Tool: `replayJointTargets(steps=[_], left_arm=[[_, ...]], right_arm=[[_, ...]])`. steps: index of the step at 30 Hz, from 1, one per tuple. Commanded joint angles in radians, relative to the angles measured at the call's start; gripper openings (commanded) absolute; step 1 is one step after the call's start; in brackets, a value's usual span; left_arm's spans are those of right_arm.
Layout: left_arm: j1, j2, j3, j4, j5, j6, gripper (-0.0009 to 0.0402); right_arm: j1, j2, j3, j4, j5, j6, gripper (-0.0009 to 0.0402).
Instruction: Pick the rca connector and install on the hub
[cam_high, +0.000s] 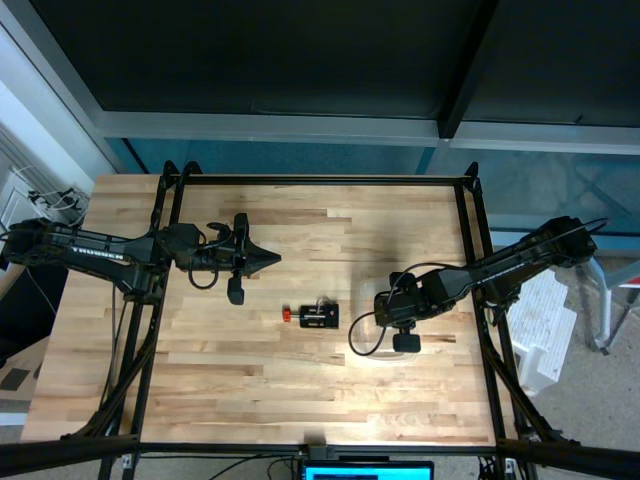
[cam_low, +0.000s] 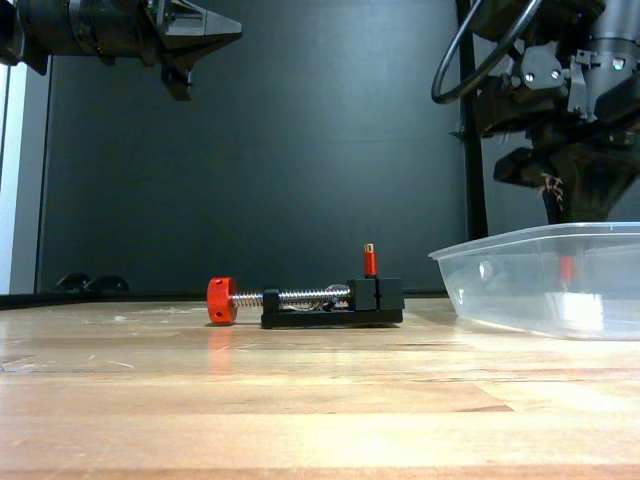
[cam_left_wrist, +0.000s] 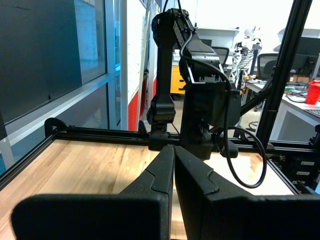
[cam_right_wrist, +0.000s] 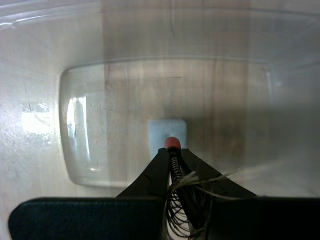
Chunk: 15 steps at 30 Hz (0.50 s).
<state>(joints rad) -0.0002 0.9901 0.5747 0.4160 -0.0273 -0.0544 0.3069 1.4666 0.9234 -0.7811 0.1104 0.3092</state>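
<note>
Over the tray (cam_low: 520, 285), the right gripper (cam_right_wrist: 172, 151) apparently pinches the rca connector (cam_right_wrist: 173, 144); left gripper (cam_left_wrist: 173, 152) hangs closed, aloft.

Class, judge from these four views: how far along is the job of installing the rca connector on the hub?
Done: the right gripper is shut on the rca connector, held inside the clear tray above its floor. In hand: the lift out. Left: carrying it to the hub, which sits apart on the table, and seating it. The left gripper hangs shut, high at the left.
</note>
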Motion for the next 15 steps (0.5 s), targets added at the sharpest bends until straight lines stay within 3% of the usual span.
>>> replayJointTargets(steps=[1, 4, 7, 15], left_arm=[[0.000, 0.000, 0.000, 0.000, 0.000, 0.000, 0.0000], [0.000, 0.000, 0.000, 0.000, 0.000, 0.000, 0.0000], [0.000, 0.000, 0.000, 0.000, 0.000, 0.000, 0.0000], [0.000, 0.000, 0.000, 0.000, 0.000, 0.000, 0.0000]], right_arm=[[-0.001, 0.000, 0.041, -0.048, 0.003, 0.000, 0.0000], [-0.001, 0.000, 0.077, -0.077, 0.006, 0.003, 0.0000], [-0.002, 0.021, 0.127, -0.121, 0.030, 0.013, 0.0000], [-0.013, 0.122, 0.293, -0.190, 0.029, 0.015, 0.0000]])
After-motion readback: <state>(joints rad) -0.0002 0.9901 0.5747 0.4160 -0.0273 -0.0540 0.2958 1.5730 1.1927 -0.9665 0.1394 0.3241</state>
